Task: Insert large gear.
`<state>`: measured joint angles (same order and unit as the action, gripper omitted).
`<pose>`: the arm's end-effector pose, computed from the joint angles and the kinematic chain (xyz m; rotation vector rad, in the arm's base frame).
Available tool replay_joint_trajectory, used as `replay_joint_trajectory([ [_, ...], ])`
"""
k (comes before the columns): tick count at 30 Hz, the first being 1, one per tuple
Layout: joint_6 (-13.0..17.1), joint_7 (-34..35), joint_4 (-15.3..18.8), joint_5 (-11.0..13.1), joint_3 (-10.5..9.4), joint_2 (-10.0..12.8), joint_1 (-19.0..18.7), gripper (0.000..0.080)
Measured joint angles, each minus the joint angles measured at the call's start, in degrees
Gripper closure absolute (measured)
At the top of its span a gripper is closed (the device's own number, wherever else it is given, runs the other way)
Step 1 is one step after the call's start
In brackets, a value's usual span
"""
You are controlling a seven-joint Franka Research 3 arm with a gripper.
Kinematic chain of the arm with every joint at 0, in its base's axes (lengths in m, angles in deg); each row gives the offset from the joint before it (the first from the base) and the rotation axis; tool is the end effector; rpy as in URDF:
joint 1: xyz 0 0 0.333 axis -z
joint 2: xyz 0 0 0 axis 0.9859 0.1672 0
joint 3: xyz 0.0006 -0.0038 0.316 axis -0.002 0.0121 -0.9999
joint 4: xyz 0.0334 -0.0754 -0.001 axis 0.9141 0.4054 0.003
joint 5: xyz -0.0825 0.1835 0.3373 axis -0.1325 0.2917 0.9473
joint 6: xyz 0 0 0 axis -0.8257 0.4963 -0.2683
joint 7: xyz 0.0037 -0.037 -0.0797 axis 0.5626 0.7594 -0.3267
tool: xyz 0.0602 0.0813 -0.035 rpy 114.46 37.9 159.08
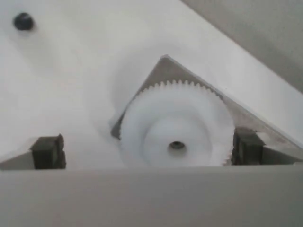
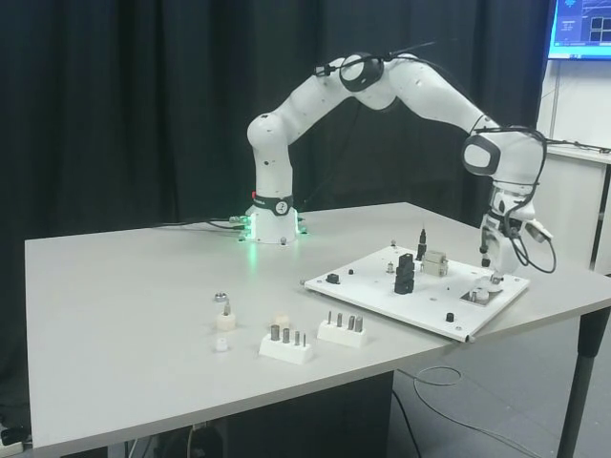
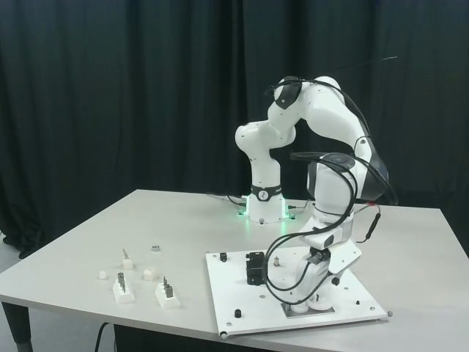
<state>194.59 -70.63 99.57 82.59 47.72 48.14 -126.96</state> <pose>0.6618 0.2693 0.2404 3.0738 0.3603 -0.1752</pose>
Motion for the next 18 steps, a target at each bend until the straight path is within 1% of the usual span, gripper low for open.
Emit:
replay_joint_trajectory([
  [9, -2.4, 0.0, 0.0, -0.7, 0.01, -1.4, -0.7, 0.0008],
  [18, -4.0, 0.2, 0.2, -1.1, 0.01, -1.7, -1.3, 0.0003],
])
